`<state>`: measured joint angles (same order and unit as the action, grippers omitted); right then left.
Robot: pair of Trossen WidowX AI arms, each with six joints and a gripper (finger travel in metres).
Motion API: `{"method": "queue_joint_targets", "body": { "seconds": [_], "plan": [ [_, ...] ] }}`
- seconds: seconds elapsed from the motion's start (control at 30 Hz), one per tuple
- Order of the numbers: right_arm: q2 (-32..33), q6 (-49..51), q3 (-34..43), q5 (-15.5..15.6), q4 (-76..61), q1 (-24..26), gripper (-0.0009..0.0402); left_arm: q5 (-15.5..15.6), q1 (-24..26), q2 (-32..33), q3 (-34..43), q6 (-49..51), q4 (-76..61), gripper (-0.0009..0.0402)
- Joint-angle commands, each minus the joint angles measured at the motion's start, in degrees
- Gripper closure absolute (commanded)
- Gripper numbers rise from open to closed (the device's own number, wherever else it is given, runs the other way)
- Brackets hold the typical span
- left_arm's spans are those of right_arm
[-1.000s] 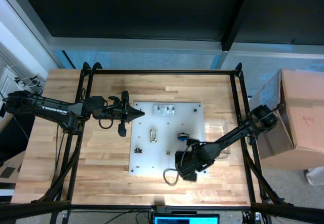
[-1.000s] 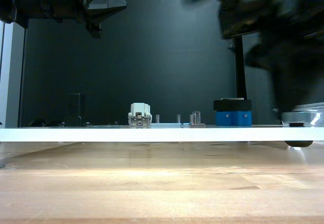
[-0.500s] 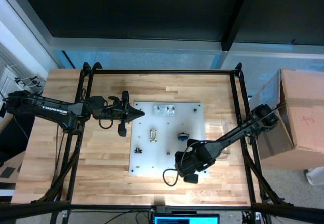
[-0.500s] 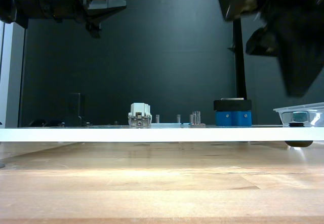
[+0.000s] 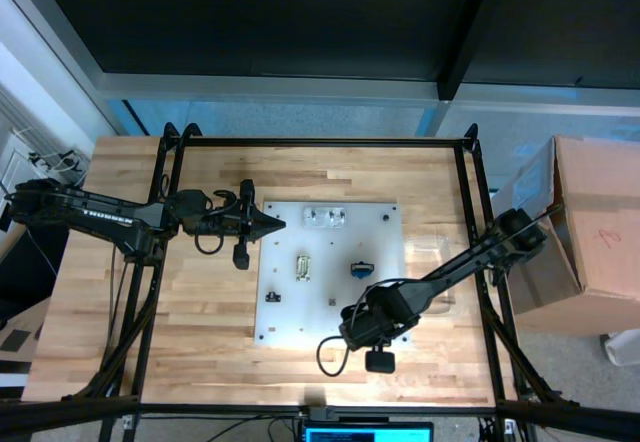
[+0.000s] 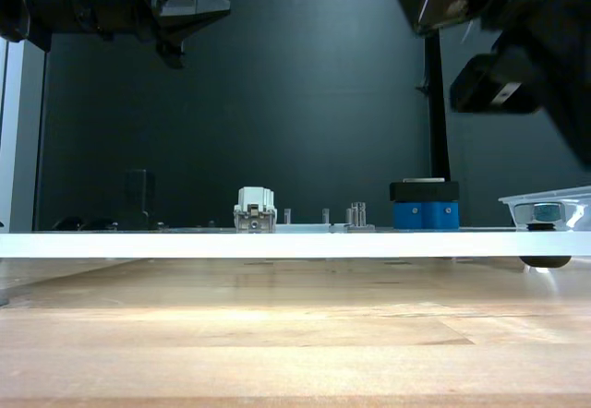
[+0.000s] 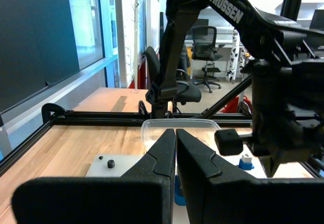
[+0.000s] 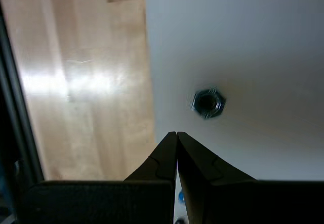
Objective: Unfasten the M12 nut and place it in the container
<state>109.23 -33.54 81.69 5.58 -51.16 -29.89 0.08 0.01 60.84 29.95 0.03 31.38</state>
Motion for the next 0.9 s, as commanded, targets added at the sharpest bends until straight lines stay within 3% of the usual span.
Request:
{"method": "queue_joint_targets", "body": {
  "seconds": [0.03, 0.6, 0.9],
  "plan": [
    [1.20, 1.07, -0.04, -0.02, 0.72, -0.07, 0.0393, -0.02, 0.00, 0.02, 0.00, 0.00, -0.02, 0.0393],
    [1.90, 2.40, -0.90, -3.13, 1.49, 0.66, 0.0393, -0.02, 0.00, 0.02, 0.00, 0.00, 0.00, 0.0393],
    [1.90, 2.47, -0.90, -3.19, 1.25, 0.66, 0.0393, -0.02, 0.00, 0.02, 0.00, 0.00, -0.02, 0.0393]
  ]
}}
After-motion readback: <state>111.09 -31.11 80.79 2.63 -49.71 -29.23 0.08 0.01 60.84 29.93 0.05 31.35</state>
